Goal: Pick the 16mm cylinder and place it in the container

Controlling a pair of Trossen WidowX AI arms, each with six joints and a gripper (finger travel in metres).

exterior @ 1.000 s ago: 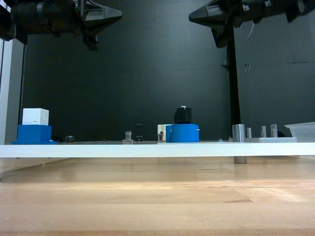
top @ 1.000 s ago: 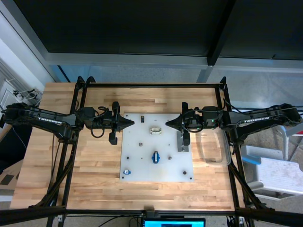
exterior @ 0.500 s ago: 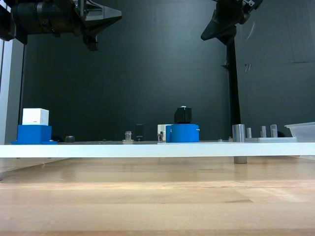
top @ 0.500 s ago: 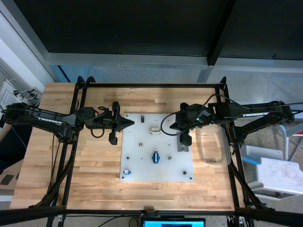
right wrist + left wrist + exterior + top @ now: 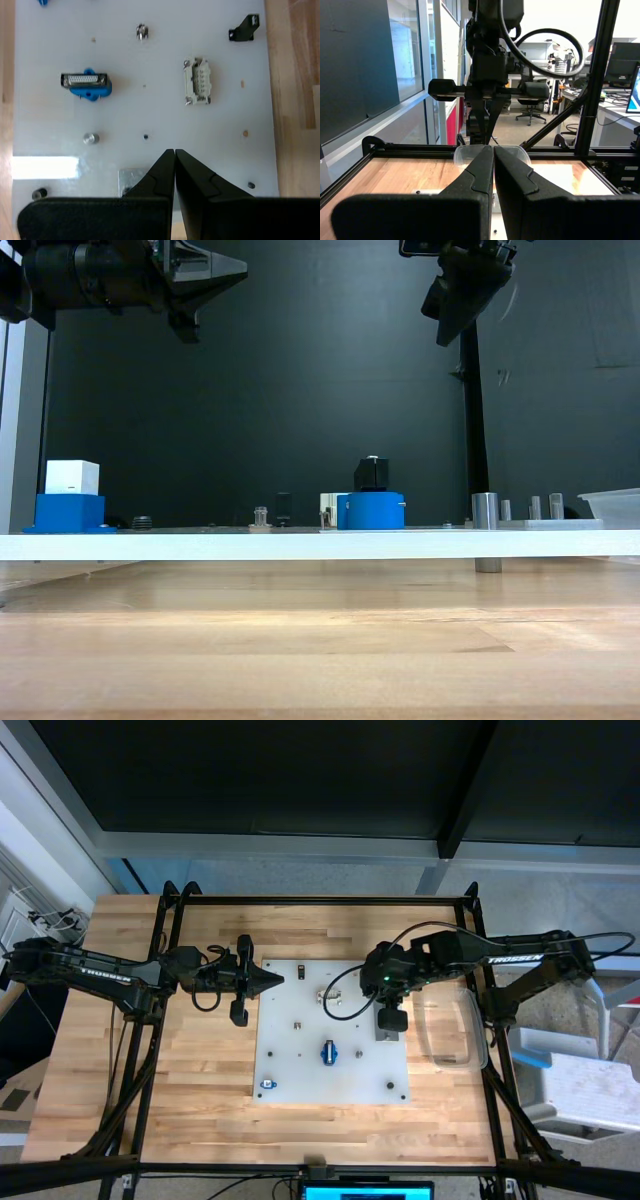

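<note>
The right gripper (image 5: pixel 388 1017) hangs high over the right side of the white board (image 5: pixel 300 1065), above the grey block (image 5: pixel 131 179). Its jaws are together and empty, with open air beneath. The 16mm cylinder (image 5: pixel 90 138), a small silvery round peg, stands upright just right of the blue connector (image 5: pixel 86 83), touching nothing. The clear container (image 5: pixel 482 1045) sits just beside the board's right edge. The left gripper (image 5: pixel 276 978) hovers high at the board's left edge, jaws together.
</note>
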